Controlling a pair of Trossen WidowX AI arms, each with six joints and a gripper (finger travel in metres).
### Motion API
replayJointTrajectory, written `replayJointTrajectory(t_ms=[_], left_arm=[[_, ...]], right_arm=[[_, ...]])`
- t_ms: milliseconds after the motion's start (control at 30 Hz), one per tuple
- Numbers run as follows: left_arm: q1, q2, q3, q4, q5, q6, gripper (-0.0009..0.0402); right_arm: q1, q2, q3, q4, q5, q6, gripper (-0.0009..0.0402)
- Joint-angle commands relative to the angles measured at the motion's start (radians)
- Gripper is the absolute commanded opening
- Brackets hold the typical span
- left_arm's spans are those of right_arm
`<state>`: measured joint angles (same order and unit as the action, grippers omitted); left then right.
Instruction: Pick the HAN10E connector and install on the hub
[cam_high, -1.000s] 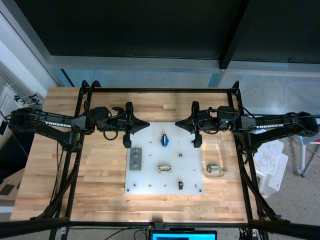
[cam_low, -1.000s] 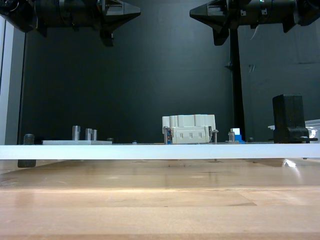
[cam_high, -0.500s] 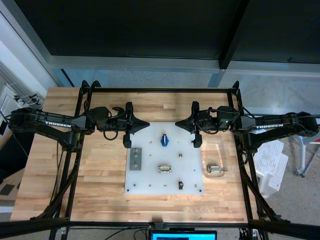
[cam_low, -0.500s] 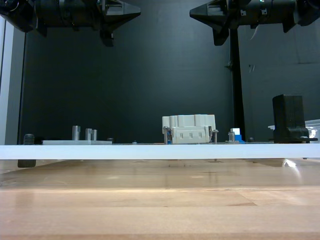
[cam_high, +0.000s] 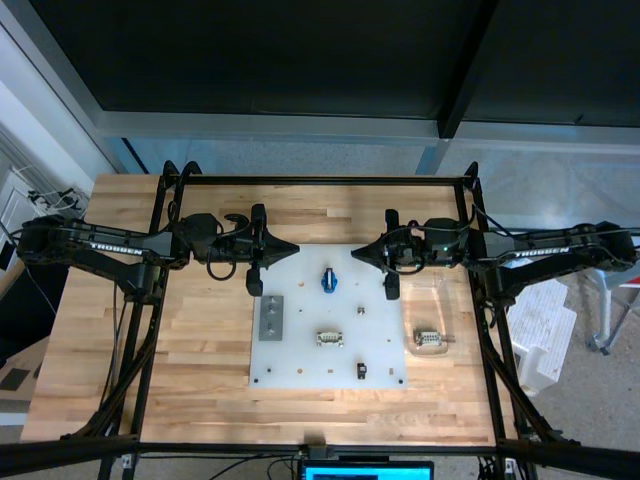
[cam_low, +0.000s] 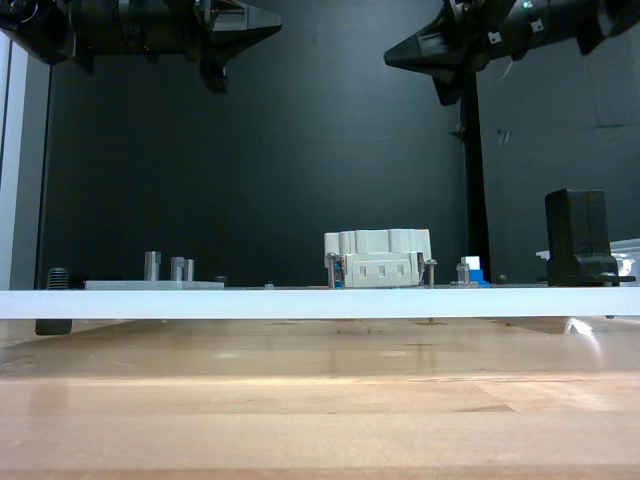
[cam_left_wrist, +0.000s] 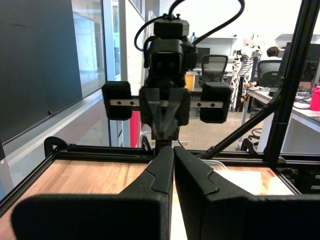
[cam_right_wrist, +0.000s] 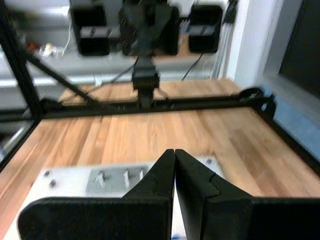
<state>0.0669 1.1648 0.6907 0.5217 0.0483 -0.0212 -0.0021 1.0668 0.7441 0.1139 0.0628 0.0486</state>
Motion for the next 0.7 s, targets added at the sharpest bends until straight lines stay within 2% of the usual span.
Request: replayJointTrajectory(t_ms=[33,67,133,400,467,700], left_arm=[[0.000,0.000,0.000,0.000,0.000,0.000,0.0000],[0.000,0.000,0.000,0.000,0.000,0.000,0.0000],[0.000,0.000,0.000,0.000,0.000,0.000,0.0000],[0.000,0.000,0.000,0.000,0.000,0.000,0.0000],[0.000,0.000,0.000,0.000,0.000,0.000,0.0000],[0.000,0.000,0.000,0.000,0.000,0.000,0.0000]], right_arm=[[0.023,0.002,0.050,-0.125,0.013,0.000,0.0000],[0.031,0.002,0.066,-0.167,0.027,0.000,0.0000],[0.044,0.002,0.093,-0.249,0.034,0.000,0.0000],[0.107,0.002,0.166,-0.504,0.035,0.059,0.0000],[0.129,0.002,0.179,-0.573,0.049,0.079,0.0000],[0.195,0.002,0.220,-0.791,0.053,0.148,0.0000]])
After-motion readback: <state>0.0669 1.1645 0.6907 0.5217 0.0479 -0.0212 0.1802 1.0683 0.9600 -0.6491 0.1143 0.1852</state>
